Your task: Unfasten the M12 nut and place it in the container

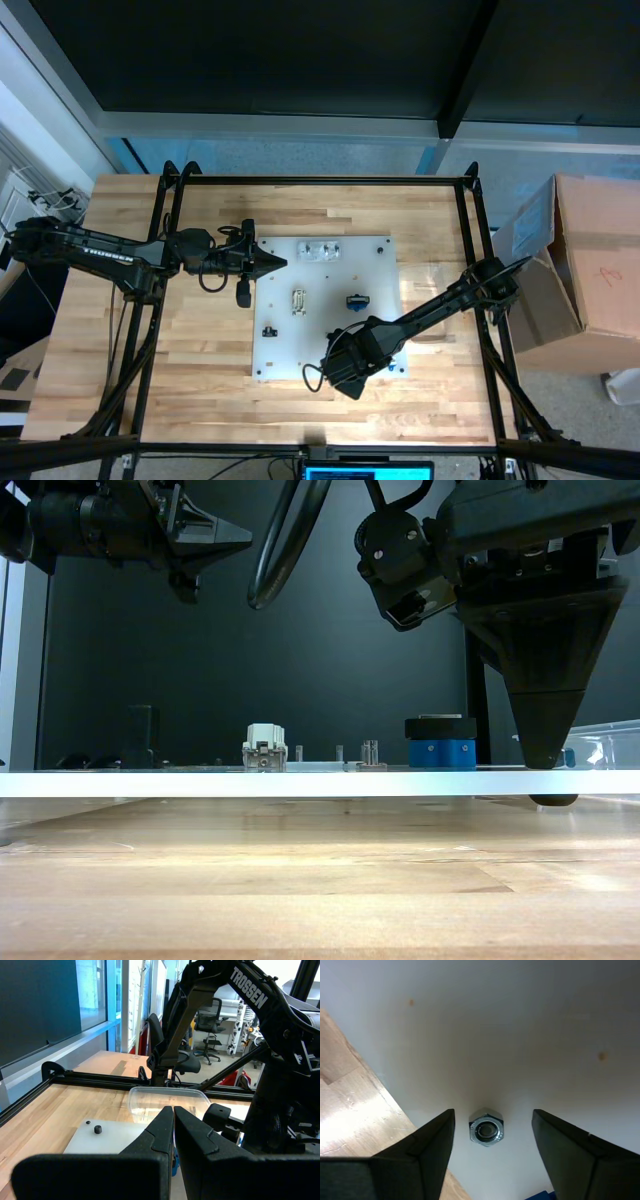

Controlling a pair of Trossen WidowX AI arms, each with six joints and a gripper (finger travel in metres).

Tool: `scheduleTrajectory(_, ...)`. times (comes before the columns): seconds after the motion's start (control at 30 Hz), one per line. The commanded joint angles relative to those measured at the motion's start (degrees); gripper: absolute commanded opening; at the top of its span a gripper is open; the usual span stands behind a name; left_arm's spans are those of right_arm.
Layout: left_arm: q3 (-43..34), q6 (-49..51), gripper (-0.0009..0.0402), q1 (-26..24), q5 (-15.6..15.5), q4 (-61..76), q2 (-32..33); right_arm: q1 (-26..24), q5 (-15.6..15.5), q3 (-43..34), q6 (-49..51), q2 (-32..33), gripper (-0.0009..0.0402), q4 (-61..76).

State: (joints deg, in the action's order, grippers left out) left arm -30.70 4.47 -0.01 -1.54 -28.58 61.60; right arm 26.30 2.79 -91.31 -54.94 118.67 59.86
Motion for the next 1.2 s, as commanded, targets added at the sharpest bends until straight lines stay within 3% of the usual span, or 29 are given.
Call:
scheduleTrajectory(0.03,0.00,0.00,0.0000,0.00,0.00,-0.02,0.00,0.09,-0.02,0.00,0.33,-0.02,0.0153,-0.07)
scheduleTrajectory(0.27,0.00,0.00,0.0000,0.00,0.00,0.00,0.00,0.09,-1.36,0.00,2.03,-0.02,0.0065,-0.39)
scheduleTrajectory(0.47,0.00,0.00,0.0000,0.00,0.00,0.00,0.00,0.09,-1.33,0.00,4.66,-0.04,0.0019,-0.61)
scheduleTrajectory(0.77,0.00,0.00,0.0000,0.00,0.00,-0.02,0.00,0.09,-1.33,0.00,18.47,-0.04,0.0012,-0.94)
scheduleTrajectory(1.2,0.00,0.00,0.0000,0.02,0.00,-0.02,0.00,0.09,-1.31,0.00,55.98,-0.04,0.0012,-1.11)
